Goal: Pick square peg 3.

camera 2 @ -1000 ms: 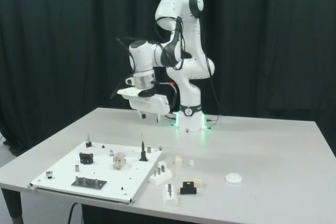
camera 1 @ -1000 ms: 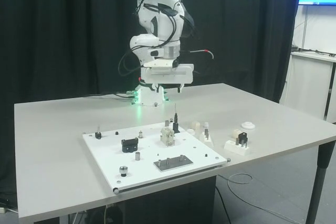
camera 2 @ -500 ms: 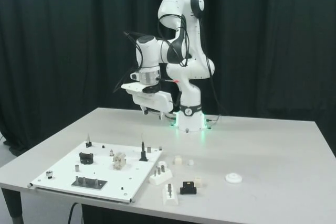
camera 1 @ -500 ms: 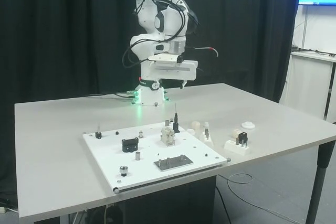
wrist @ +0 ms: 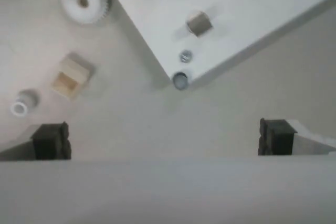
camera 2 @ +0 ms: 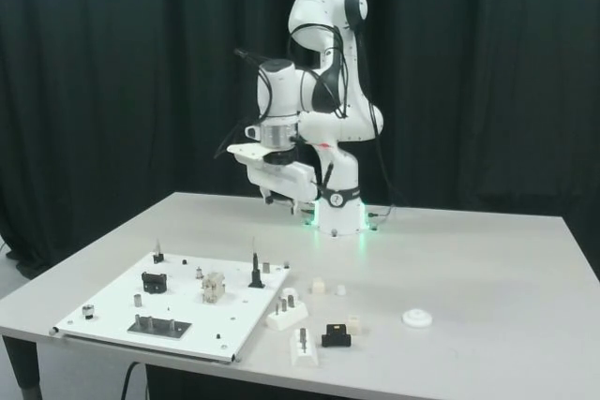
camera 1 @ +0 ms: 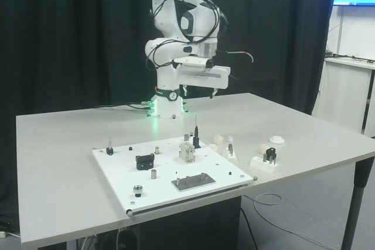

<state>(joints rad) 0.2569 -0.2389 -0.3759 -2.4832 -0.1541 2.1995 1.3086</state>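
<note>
Which of the small pegs is square peg 3 cannot be told. A short, blocky grey metal peg point(wrist: 198, 23) stands upright on the white board point(camera 2: 112, 320) close to its corner. Thin pegs stand in a white holder point(camera 2: 284, 316) and in a second holder point(camera 2: 302, 348), both on the grey worktop point(camera 2: 469, 269) just beside the board.

The white arm point(camera 2: 323, 53) rises from its base, folds over at the top and reaches forward, with its wrist pointing straight down. The tool point(wrist: 163, 139) hangs high above the worktop, well apart from every part, and its black ribbed pads point(wrist: 51, 141) are spread wide with nothing between them.

Below it lie a white toothed gear point(wrist: 84, 1), a small hollow cube point(wrist: 71, 72) and a little white ring point(wrist: 20, 107), all on the bare matt worktop.
</note>
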